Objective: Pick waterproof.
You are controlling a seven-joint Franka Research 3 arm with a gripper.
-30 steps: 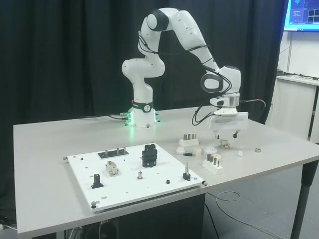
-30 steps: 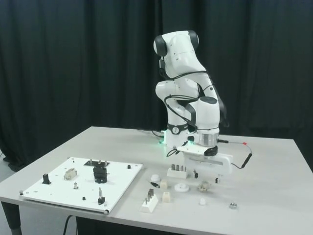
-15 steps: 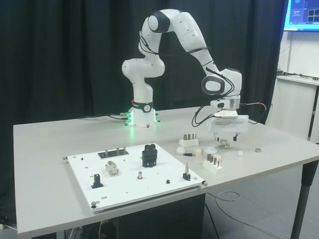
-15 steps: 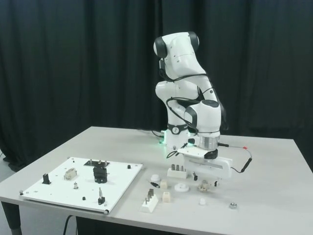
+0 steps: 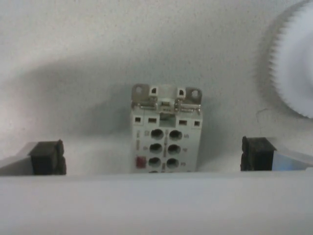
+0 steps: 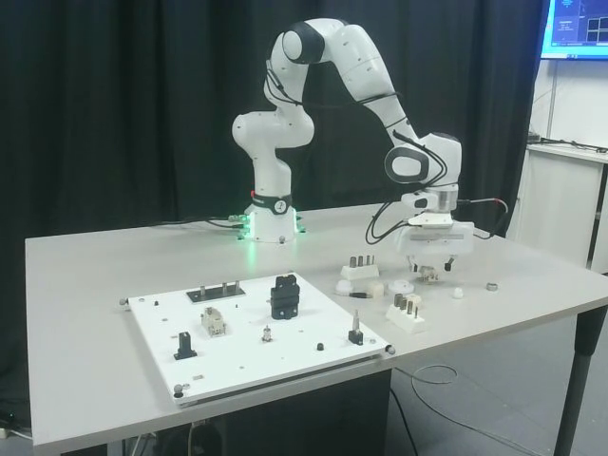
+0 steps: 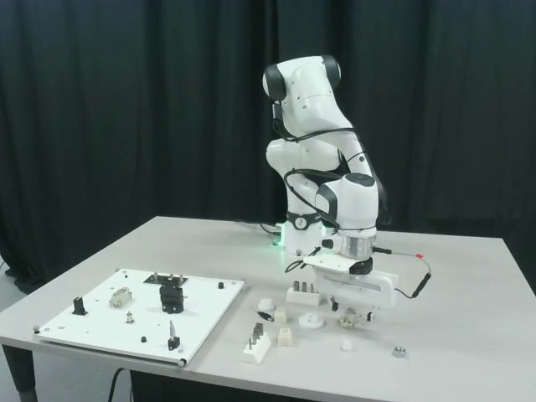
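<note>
Two black fingertips [image 5: 48,157] stand wide apart on either side of the waterproof connector [image 5: 166,130], touching neither flank; the gripper [image 5: 152,155] is spread, grasping nothing; the connector lies on the grey table [image 5: 83,44], pin holes showing, with a white gear [image 5: 295,68] near it; the gripper hangs low over it [image 6: 429,273].

Connector [image 5: 165,142]: white moulded plastic body, matt; shiny metal clips along one end. Gear [image 5: 296,63]: white plastic, smooth, fine-toothed rim. Finger pads [image 5: 48,157]: black, rubbery, matt. Table [image 6: 85,285]: grey, matt, faintly grainy up close. Board [image 6: 252,337]: white, smooth, slight sheen. Arm [image 7: 314,126]: glossy white plastic shells. Curtain [image 7: 126,109]: black cloth, folded, matt.
</note>
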